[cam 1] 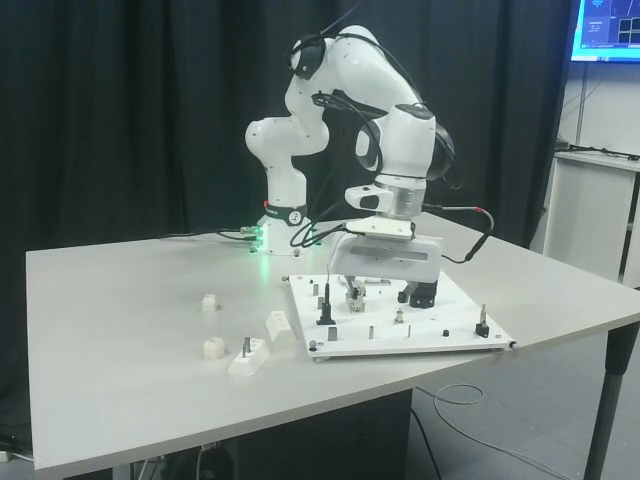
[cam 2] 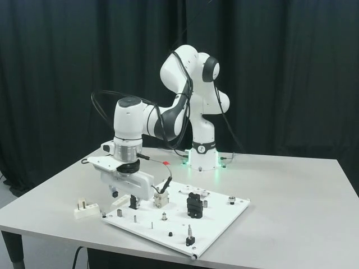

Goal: Pick square peg 2.

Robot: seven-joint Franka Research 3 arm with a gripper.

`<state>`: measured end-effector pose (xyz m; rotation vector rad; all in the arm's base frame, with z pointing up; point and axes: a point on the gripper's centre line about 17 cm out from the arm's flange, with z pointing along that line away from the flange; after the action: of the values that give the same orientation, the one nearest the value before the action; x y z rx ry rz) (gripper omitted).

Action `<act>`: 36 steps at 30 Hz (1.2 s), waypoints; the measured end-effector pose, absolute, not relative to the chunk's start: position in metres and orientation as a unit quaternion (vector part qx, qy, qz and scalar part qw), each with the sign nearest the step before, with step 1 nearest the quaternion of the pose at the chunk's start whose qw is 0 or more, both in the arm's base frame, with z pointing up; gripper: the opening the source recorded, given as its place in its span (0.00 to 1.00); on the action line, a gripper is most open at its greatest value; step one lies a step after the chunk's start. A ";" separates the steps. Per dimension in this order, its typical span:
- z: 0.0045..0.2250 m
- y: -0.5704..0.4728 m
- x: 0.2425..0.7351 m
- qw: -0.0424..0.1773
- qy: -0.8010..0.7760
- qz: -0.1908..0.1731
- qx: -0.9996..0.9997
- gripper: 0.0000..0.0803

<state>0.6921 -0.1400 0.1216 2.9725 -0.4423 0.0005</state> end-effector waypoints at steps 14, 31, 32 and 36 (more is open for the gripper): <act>0.121 -0.139 0.692 0.068 -0.146 0.000 0.987 1.00; 0.121 -0.141 0.697 0.068 -0.165 0.009 0.984 1.00; 0.121 -0.142 0.697 0.068 -0.170 0.010 0.983 1.00; 0.121 -0.150 0.695 0.071 -0.192 0.011 0.979 1.00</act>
<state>0.6953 -0.1501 0.1212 2.9431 -0.5774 0.0341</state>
